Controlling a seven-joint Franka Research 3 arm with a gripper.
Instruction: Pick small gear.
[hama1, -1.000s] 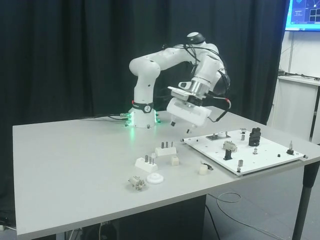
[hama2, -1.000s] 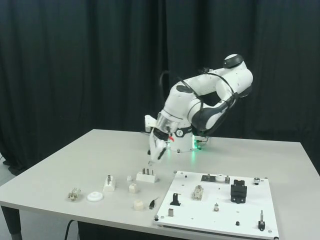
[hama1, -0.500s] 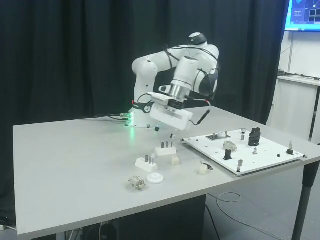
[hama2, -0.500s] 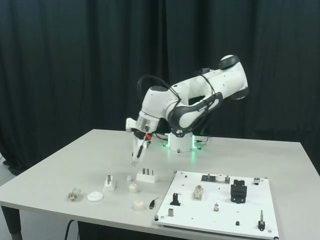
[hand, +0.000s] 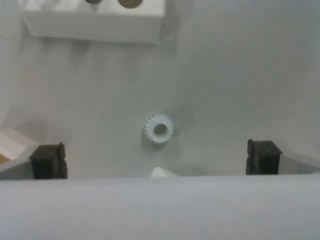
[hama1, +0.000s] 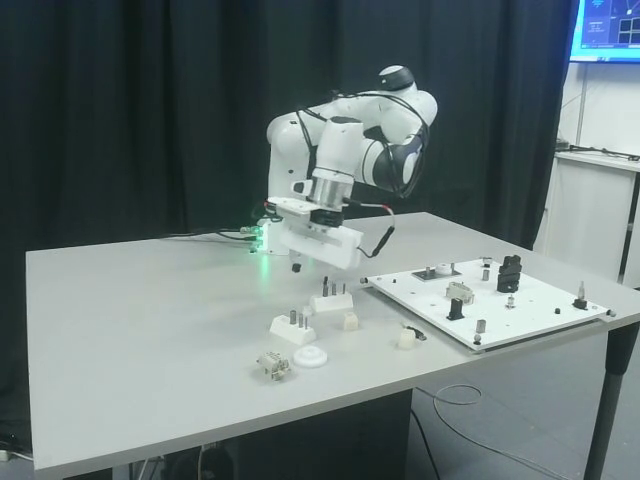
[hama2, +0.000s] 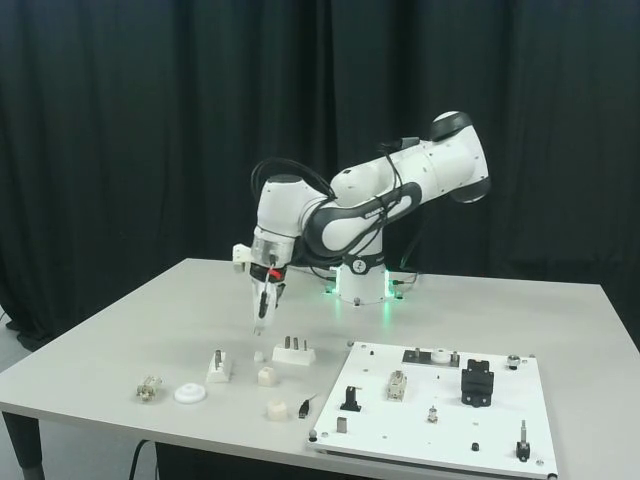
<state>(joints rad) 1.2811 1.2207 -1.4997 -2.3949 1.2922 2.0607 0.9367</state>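
Gripper (hand: 155, 159) hangs above the grey table (hand: 240, 75) with its black fingertips (hand: 48, 161) spread wide, holding nothing and touching nothing. The small gear (hand: 159, 130) lies flat on the table, between the two fingertips and clear of both. It is white, toothed all round, with a round centre hole. A white block (hand: 95, 22) carrying pegs sits near the gear, apart from it.

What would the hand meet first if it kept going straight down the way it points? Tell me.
Most likely the small gear: in the wrist view it lies on the grey table between the open fingers of the hand, nothing above it. Depth is unclear.
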